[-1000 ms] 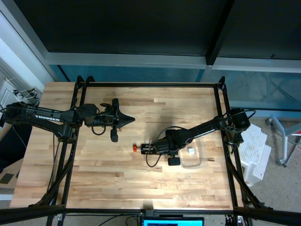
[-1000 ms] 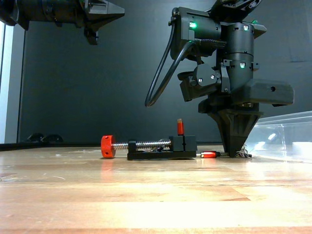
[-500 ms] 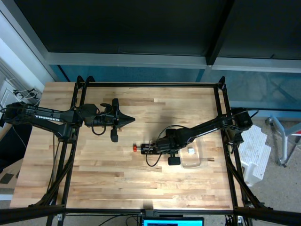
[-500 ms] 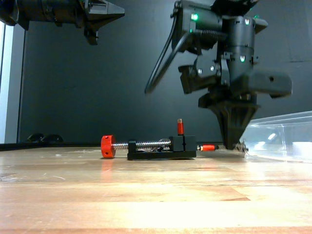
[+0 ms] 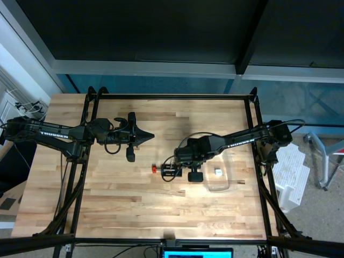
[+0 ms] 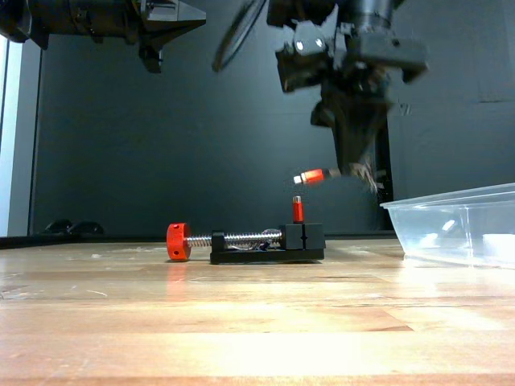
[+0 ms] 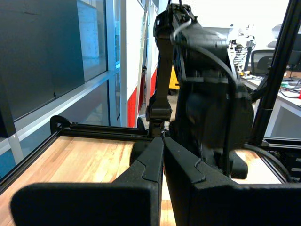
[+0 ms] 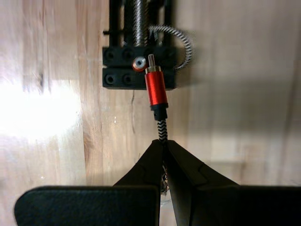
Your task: Pick the rca connector and install on the hub
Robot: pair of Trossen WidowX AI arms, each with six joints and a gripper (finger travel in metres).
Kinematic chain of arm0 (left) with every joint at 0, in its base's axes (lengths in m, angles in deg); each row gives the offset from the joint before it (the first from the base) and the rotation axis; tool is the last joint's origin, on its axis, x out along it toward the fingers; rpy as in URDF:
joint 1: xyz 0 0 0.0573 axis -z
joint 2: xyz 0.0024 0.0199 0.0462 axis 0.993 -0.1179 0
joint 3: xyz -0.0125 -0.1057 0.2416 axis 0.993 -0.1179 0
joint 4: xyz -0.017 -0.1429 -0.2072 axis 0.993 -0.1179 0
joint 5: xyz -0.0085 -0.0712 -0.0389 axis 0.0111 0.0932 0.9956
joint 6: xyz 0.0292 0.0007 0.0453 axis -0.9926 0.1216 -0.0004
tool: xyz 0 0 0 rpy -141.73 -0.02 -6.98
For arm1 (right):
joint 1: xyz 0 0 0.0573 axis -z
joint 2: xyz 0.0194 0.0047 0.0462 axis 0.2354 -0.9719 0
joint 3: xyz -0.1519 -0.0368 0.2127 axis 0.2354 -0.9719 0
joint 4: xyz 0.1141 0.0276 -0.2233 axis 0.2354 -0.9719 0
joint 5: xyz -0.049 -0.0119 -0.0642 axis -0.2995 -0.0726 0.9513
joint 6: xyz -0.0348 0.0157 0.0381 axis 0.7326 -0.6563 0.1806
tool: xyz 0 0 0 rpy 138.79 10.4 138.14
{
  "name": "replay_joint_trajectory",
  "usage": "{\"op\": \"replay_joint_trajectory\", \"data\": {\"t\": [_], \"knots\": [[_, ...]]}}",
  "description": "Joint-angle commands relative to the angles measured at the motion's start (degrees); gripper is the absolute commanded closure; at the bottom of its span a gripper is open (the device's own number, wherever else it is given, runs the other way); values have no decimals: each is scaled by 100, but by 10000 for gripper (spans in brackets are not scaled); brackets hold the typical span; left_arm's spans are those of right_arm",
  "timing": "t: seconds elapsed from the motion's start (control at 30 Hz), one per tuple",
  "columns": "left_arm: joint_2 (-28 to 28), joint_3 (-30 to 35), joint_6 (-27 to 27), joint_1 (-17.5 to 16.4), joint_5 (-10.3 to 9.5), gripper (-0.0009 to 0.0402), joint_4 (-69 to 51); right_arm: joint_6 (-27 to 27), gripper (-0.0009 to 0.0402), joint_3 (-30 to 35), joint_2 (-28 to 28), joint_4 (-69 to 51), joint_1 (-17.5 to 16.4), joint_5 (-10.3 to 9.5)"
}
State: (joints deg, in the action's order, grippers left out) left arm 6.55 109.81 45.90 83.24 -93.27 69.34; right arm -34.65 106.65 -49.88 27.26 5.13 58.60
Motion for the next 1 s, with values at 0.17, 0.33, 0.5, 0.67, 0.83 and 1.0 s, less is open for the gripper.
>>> {"op": "replay_joint_trajectory", "data": {"t": [0.17, 0.33, 0.5, 0.67, 0.83, 1.0], "knots": [[-2, 0, 0, 0, 2, 393, 33, 7, 393, 811, 39, -717, 142, 50], [-2, 0, 0, 0, 4, 393, -9, -31, 393, 1309, 39, -1106, 289, 50], [-2, 0, -2, 2, 4, 392, -203, -33, 393, 1843, 39, -1370, 422, 52], [-2, -7, -7, 7, 7, 365, -474, -35, 393, 2363, 39, -1480, 522, 50], [-44, -4, -24, 11, 4, 308, -509, -37, 393, 2752, -4, -1456, 564, 50], [-326, -2, -24, 13, 4, 244, -492, -87, 393, 2846, -4, -1294, 590, 48]]}}
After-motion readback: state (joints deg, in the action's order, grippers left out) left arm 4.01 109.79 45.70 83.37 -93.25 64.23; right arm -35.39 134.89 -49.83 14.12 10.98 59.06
